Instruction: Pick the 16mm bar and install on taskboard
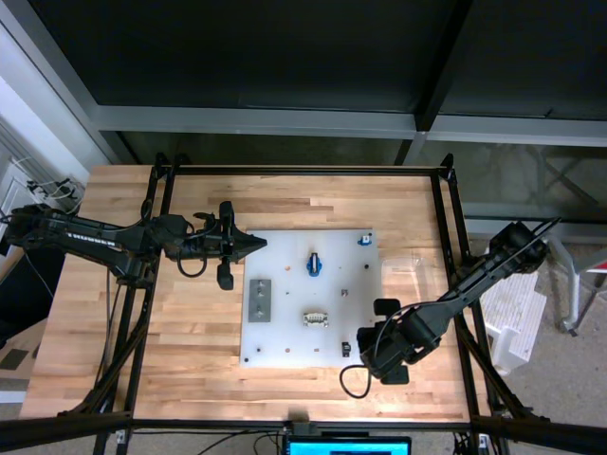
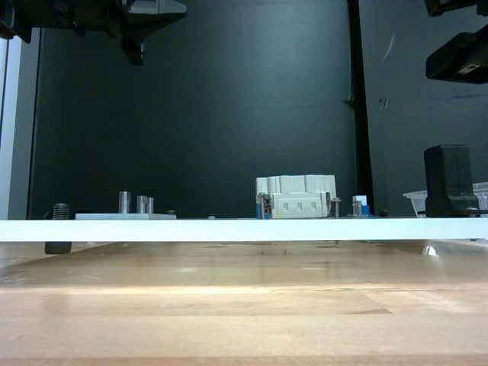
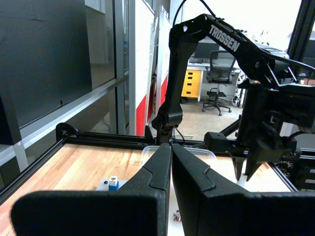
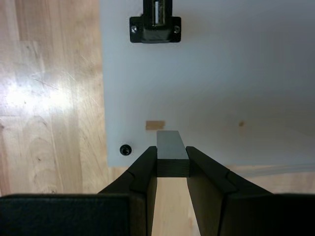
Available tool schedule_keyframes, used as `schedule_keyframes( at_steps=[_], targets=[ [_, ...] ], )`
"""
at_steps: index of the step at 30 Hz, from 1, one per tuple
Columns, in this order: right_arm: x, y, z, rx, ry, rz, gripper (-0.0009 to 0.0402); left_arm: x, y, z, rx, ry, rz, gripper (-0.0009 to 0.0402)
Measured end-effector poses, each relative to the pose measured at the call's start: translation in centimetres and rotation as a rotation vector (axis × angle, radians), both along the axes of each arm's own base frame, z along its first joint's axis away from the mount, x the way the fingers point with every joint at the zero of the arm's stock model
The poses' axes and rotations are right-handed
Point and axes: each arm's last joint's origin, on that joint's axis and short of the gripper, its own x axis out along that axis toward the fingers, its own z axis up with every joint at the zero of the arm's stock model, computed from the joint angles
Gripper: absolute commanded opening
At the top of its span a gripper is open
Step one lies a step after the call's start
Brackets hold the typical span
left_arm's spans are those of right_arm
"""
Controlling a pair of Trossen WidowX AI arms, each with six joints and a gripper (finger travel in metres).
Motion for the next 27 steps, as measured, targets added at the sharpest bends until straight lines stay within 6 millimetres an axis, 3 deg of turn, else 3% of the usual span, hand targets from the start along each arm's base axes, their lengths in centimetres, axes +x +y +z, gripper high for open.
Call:
schedule_keyframes(
  at_steps=[27],
  targets=[
    [0.26,0.8,-1.04,-0.001,0.005,-0.006,0.0023,0.0,0.0,0.0,0.0,0.0,0.0,0.0001]
  ],
)
